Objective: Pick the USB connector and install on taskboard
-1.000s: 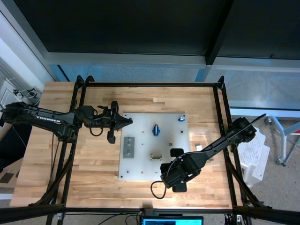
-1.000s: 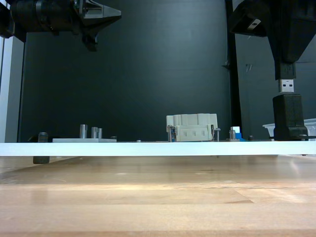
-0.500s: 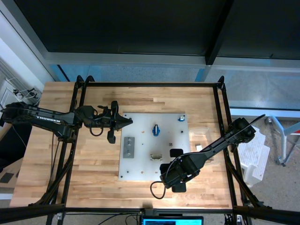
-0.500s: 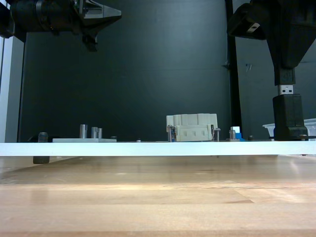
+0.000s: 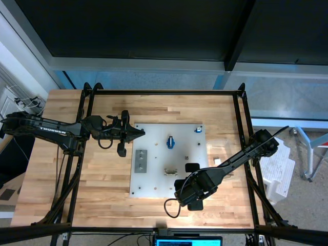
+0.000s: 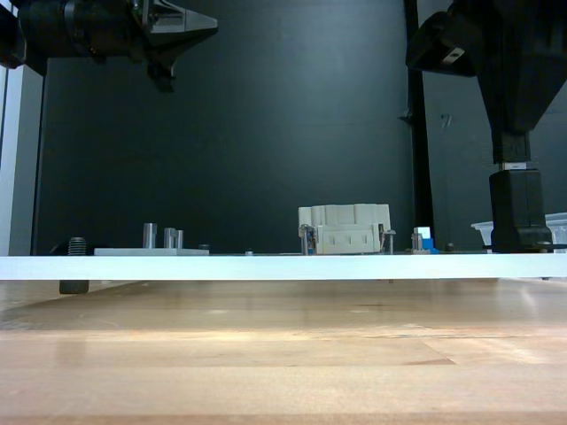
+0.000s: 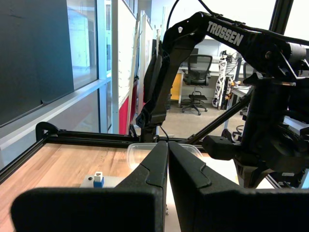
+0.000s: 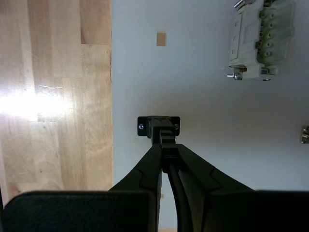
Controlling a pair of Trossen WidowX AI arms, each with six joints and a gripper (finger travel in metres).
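Most of the job looks done. The right gripper (image 8: 168, 149) is clamped on the USB plug (image 8: 165, 139) and holds it straight over the black socket (image 8: 158, 125), close to the near edge of the white board (image 8: 207, 106), with the plug nose already at the socket mouth. The low view shows only a thin pale strip of metal between plug body and socket top, so I'd judge it partly in, not fully seated. What's left is to press down the last bit, let go and lift clear. The beige connector (image 8: 260, 38) sits well apart, not in the way. The left gripper (image 7: 167, 145) hangs high over the board's far left side, fingers pressed together on nothing, looks parked.
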